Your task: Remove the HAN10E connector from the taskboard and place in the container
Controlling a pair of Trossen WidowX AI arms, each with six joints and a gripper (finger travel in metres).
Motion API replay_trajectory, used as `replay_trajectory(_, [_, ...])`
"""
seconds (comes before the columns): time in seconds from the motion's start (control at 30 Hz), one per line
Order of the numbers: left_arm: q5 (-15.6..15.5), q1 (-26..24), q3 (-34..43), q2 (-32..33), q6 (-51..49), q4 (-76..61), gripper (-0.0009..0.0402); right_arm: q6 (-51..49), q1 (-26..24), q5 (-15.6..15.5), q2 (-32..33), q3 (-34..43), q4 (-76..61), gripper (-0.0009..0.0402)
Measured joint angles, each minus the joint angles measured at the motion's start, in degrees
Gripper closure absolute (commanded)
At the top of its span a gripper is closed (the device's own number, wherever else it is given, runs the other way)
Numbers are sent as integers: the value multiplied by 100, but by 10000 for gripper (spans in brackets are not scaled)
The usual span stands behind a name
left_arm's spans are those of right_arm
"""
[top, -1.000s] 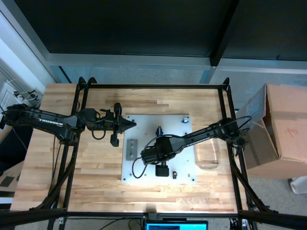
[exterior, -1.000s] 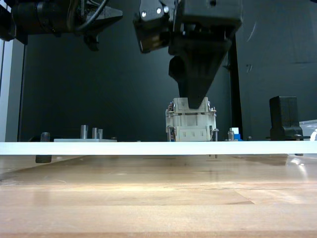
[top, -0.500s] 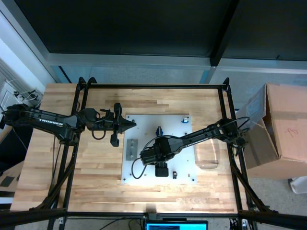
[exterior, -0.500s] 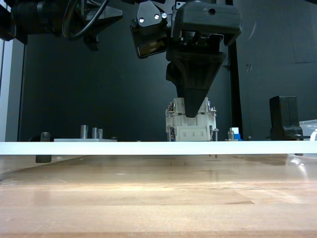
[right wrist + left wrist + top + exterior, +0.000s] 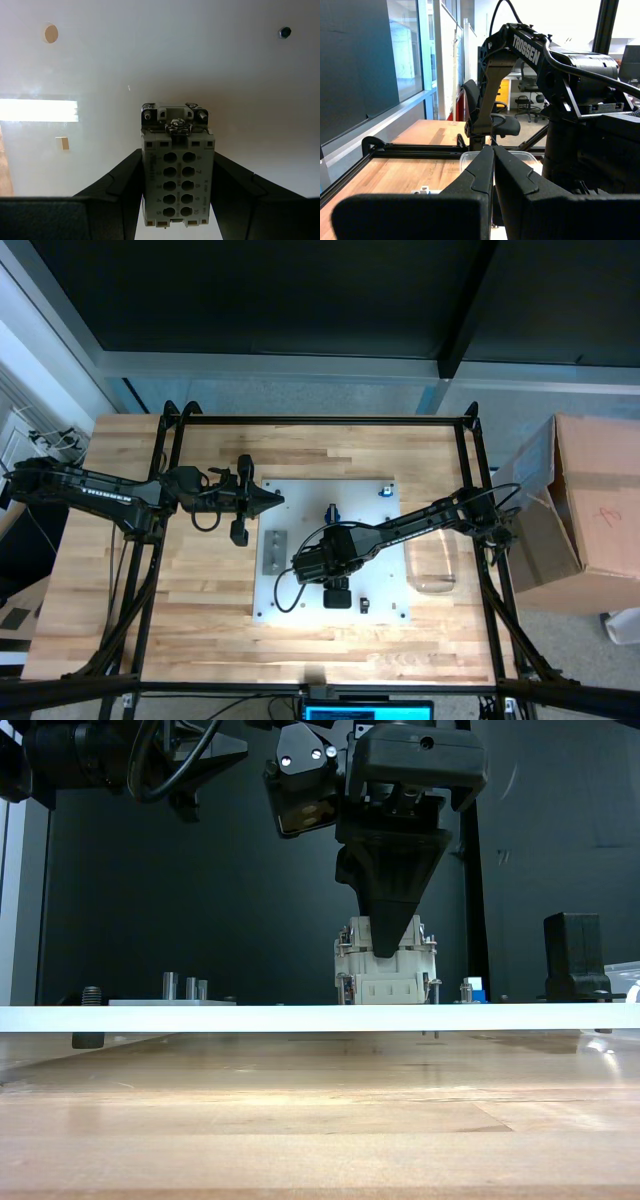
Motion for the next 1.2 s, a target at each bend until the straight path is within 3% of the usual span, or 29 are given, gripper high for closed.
replay_trajectory(0.6, [-2, 0, 0, 0, -2, 0, 393, -13, -2, 17, -822, 11, -24, 373])
replay_trajectory(0.93, [0, 0, 0, 0, 0, -2, 393, -11, 9, 15, -944, -22, -227, 373])
replay_trajectory(1.2, [0, 0, 0, 0, 0, 0, 393, 37, 170, 17, -1746, -988, -293, 373])
